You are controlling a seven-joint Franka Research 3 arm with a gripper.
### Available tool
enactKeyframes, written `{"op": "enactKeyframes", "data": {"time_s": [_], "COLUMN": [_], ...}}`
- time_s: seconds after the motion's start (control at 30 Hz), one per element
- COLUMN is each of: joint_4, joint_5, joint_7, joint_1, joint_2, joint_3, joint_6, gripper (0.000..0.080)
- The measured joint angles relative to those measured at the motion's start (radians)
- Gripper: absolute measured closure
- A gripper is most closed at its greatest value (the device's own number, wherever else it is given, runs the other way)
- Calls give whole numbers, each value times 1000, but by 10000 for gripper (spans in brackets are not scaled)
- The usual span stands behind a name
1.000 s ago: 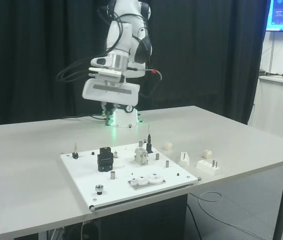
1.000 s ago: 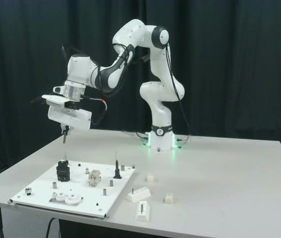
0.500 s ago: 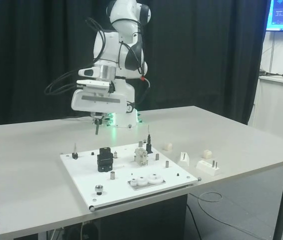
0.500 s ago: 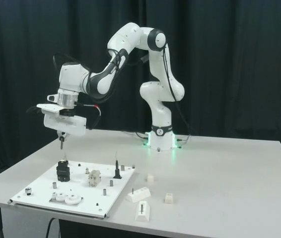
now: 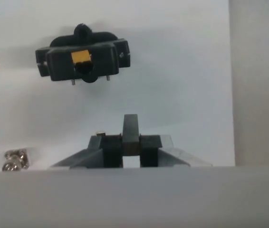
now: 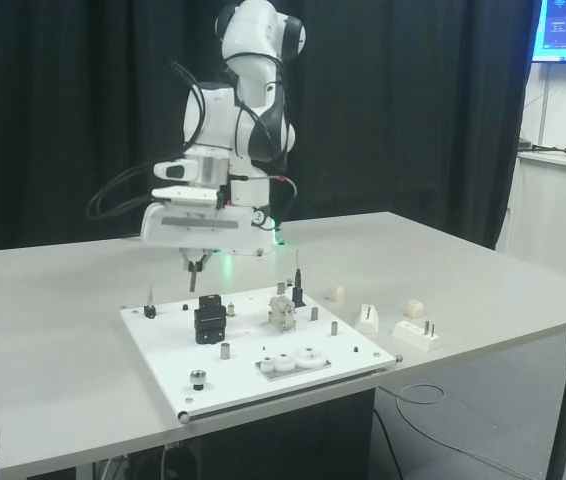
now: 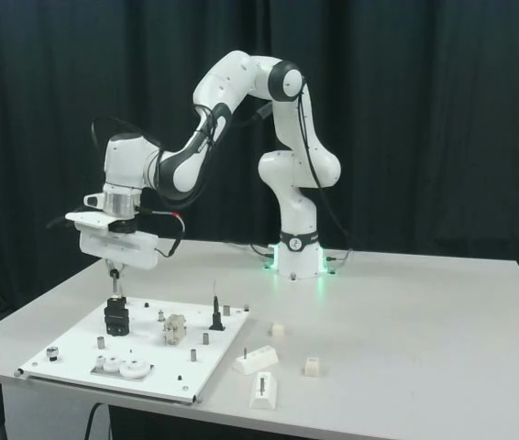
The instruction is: Insert square peg 3.
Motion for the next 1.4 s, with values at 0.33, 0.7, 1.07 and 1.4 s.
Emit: {"op": "enactKeyframes", "data": {"time_s": [0.33,0.7,1.07,1.4], "joint_4": [-6,-43,-102,-122], "joint_5": [12,55,120,136], "joint_7": [-51,-152,-249,-259], "joint_1": [-1,-3,-5,2], "joint_2": [30,35,35,35], "joint_3": [0,-1,-8,-6], "joint_6": [0,0,31,62], "gripper": [730,730,730,730]}}
